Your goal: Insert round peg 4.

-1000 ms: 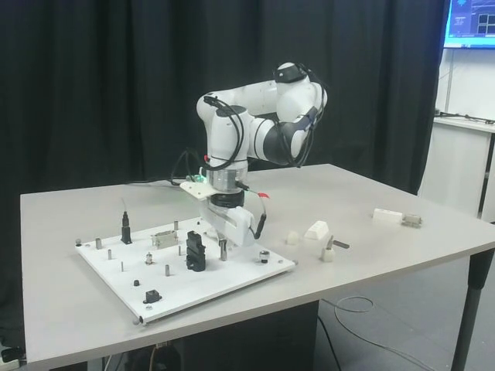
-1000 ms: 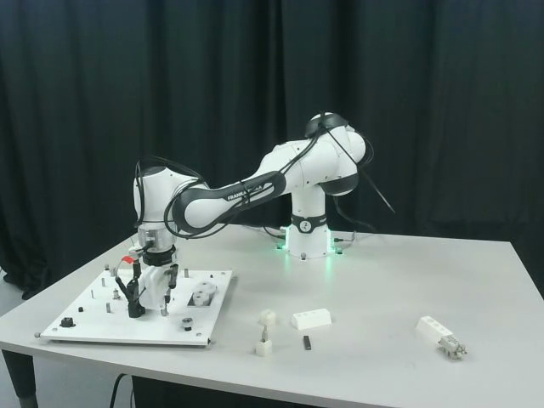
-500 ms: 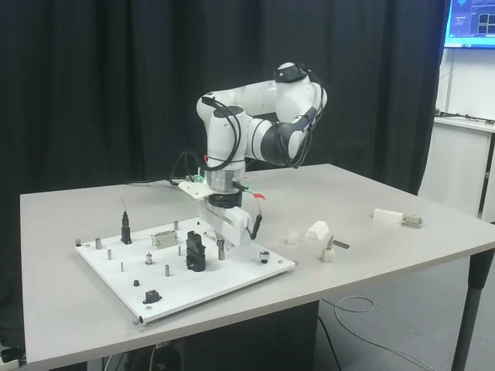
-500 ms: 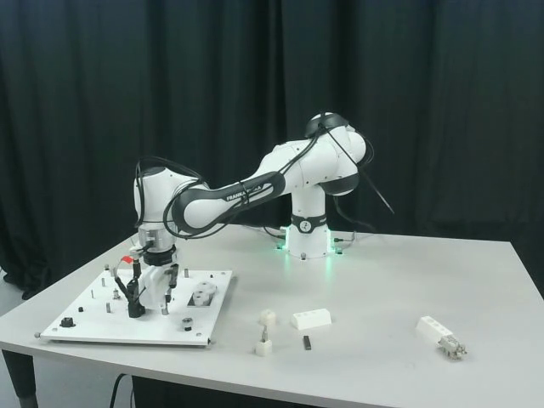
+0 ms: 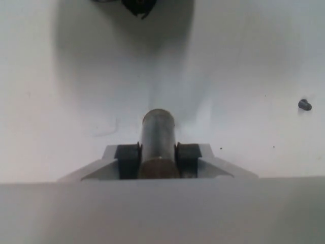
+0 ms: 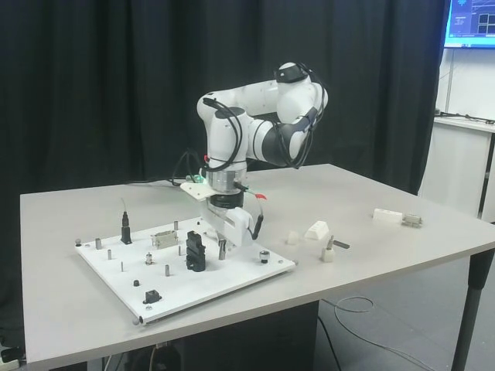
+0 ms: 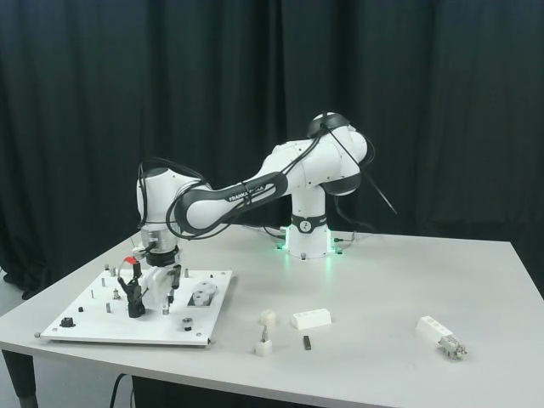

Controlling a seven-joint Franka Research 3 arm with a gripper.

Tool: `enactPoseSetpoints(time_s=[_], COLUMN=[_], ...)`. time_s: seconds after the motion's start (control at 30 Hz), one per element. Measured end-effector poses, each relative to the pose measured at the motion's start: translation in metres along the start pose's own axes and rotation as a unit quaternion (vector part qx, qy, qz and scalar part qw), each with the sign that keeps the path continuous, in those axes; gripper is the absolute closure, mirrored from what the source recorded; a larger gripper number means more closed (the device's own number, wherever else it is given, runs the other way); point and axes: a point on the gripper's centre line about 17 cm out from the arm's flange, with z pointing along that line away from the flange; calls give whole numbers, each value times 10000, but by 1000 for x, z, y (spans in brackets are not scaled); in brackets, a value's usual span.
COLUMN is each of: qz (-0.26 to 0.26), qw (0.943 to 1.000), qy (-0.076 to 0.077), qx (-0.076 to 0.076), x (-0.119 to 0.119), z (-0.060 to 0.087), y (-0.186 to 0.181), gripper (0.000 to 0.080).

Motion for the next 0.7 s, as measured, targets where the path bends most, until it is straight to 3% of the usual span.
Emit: enactPoseSetpoints(time_s=[0.4,0.7], qz=[16,87], qw=[9999,9998], qy=[135,122], qx=[44,128], x=[3,4], z=[2,4], y=[1,1], gripper=[651,651])
